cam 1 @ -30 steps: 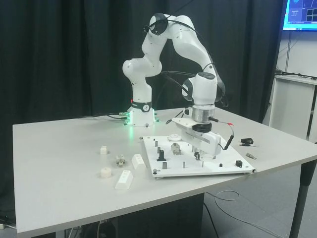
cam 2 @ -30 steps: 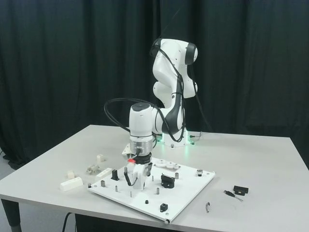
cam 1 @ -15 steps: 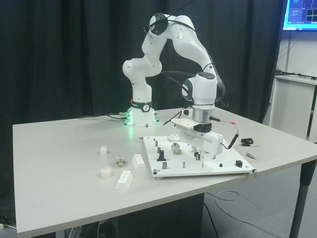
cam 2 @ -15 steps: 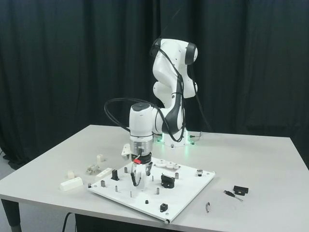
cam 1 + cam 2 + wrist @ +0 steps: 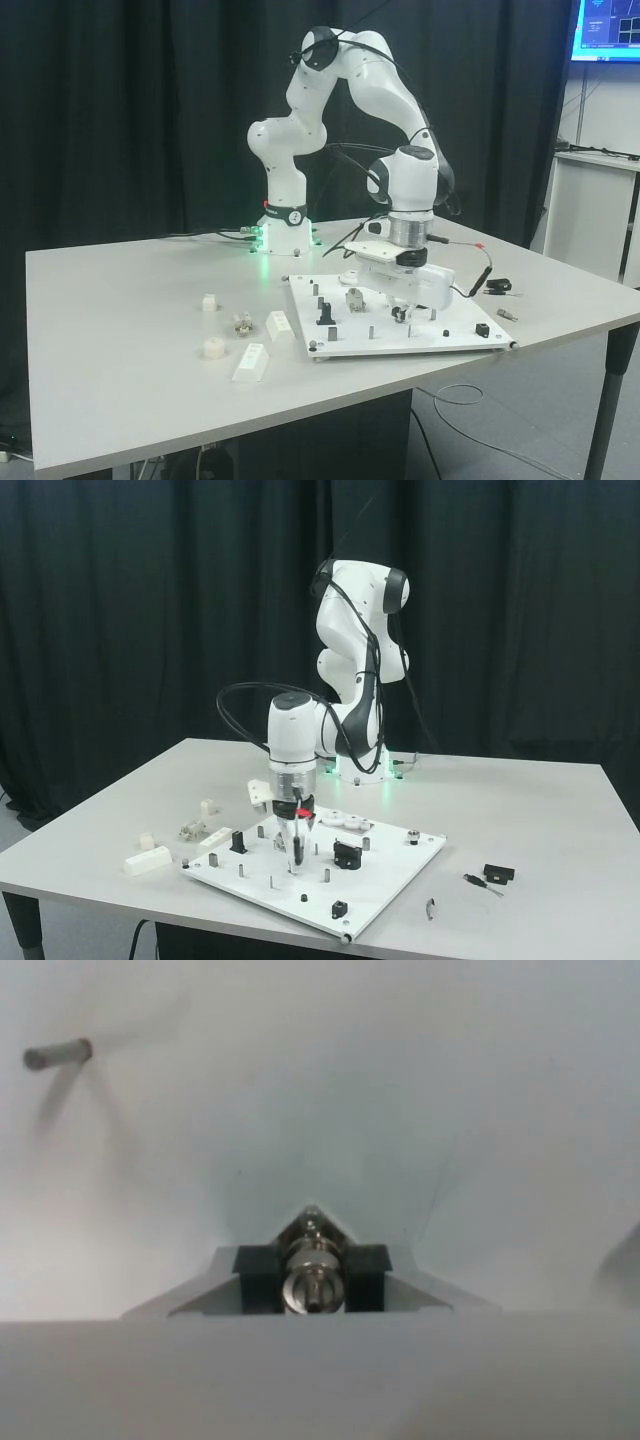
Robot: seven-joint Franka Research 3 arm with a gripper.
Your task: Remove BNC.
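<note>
The BNC connector (image 5: 313, 1282) is a small metal plug standing on the white board (image 5: 440, 342). In the wrist view a black finger pad (image 5: 258, 1278) presses on each side of it. My gripper (image 5: 400, 312) reaches straight down onto the board's middle and is shut on the connector. In the second room view the gripper (image 5: 297, 865) touches down near the board's (image 5: 390, 872) centre, and the connector itself is hidden behind the fingers.
The board carries grey pegs (image 5: 57, 1054), a black bracket (image 5: 326, 312) and a small black block (image 5: 483, 330). White blocks (image 5: 252, 362) and small white cylinders (image 5: 211, 348) lie left of the board. Black parts (image 5: 497, 287) lie to its right, near the table edge.
The hand has turned about its vertical axis while the fingertips stayed at the same spot on the board. The cable at the wrist swung round with it.
</note>
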